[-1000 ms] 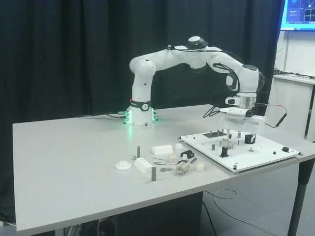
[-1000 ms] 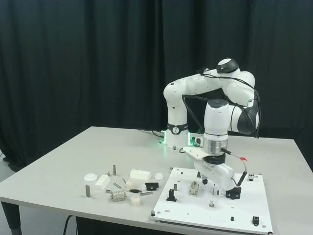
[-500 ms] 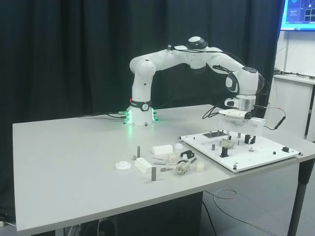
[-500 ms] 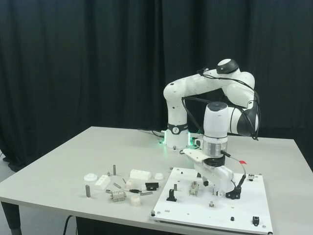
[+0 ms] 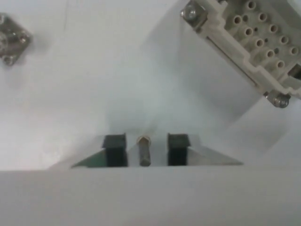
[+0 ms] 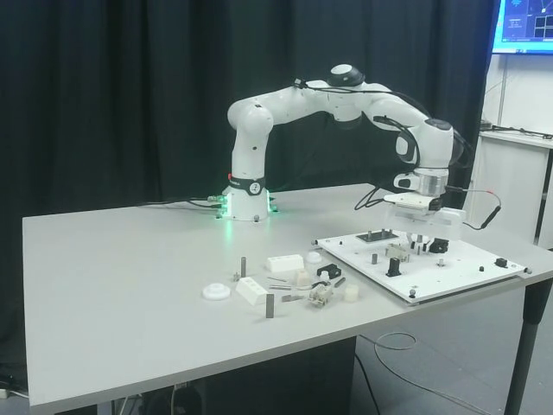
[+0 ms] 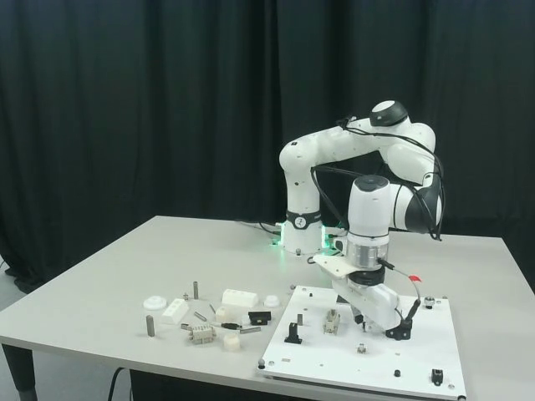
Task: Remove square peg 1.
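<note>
My pincer point(image 5: 146, 149) hangs low over the white board point(image 7: 418, 368), fingers pointing down at it. In the wrist view my two black fingertips point(image 5: 114, 149) stand apart with a gap on either side of the square peg point(image 5: 144, 150), a slim grey post that rises upright from the board between them. Neither pad touches it, so I am open and hold nothing; the peg sits in its place on the board.

Taking the board as landmark: it lies on the grey table point(image 6: 112, 259), on the side away from my green-lit base point(image 6: 244, 206). Near the peg on the board stands a pale multi-pin connector point(image 5: 256, 37) with rows of round holes and a screw at each end. Farther off on the board is a small metal fitting point(image 5: 13, 41) on a square flange. A black block point(image 7: 293, 332) stands near the board's front edge.

Off the board, on the table beside its edge, loose parts lie scattered: a white box point(image 7: 240, 296), a white disc point(image 7: 154, 302), a grey post point(image 7: 150, 324) standing upright, and another connector point(image 7: 201, 332).
</note>
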Controlling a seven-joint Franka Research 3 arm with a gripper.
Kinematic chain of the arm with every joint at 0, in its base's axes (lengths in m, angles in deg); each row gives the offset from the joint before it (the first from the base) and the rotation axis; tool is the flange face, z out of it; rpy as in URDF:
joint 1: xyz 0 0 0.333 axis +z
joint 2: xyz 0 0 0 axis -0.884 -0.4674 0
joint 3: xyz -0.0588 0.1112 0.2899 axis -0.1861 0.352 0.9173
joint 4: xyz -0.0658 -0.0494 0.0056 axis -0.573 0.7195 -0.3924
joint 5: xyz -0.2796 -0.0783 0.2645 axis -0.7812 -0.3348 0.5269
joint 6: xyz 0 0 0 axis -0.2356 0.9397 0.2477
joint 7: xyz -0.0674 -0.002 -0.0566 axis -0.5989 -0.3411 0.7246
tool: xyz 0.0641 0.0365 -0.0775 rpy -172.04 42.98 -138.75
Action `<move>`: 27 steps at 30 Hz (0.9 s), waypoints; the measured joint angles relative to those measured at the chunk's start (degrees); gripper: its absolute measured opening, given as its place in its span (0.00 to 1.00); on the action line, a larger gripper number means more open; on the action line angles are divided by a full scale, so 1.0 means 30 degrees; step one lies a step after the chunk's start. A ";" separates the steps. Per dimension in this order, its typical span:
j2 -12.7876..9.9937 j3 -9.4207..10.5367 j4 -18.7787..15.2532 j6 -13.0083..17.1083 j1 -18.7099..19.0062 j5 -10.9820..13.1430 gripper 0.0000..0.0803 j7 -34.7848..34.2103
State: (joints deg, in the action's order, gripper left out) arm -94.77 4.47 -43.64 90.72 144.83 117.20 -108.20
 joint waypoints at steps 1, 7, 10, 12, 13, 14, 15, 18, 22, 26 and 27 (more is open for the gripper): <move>0.0000 0.0011 -0.0007 0.0011 0.0000 0.0000 0.37 0.0001; 0.0001 0.0082 -0.0023 0.0215 0.0019 0.0020 0.12 0.0230; 0.0002 0.0084 -0.0032 0.0248 0.0034 0.0020 0.12 0.0550; 0.0001 0.0085 -0.0034 0.0258 0.0038 0.0020 0.05 0.0752; 0.0001 0.0085 -0.0036 0.0262 0.0040 0.0020 0.05 0.0813; 0.0001 0.0085 -0.0037 0.0267 0.0042 0.0020 0.05 0.0857; 0.0001 0.0085 -0.0039 0.0273 0.0045 0.0020 0.05 0.0892; 0.0002 0.0086 -0.0051 0.0300 0.0058 0.0021 0.05 0.1035; 0.0006 0.0086 -0.0081 0.0355 0.0088 0.0021 0.05 0.1377; 0.0027 0.0086 -0.0128 0.0412 0.0125 0.0021 0.05 0.1484; 0.0042 0.0086 -0.0141 0.0422 0.0132 0.0020 0.05 0.1484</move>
State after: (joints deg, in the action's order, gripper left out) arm -94.65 4.73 -44.06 91.98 145.23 117.26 -103.74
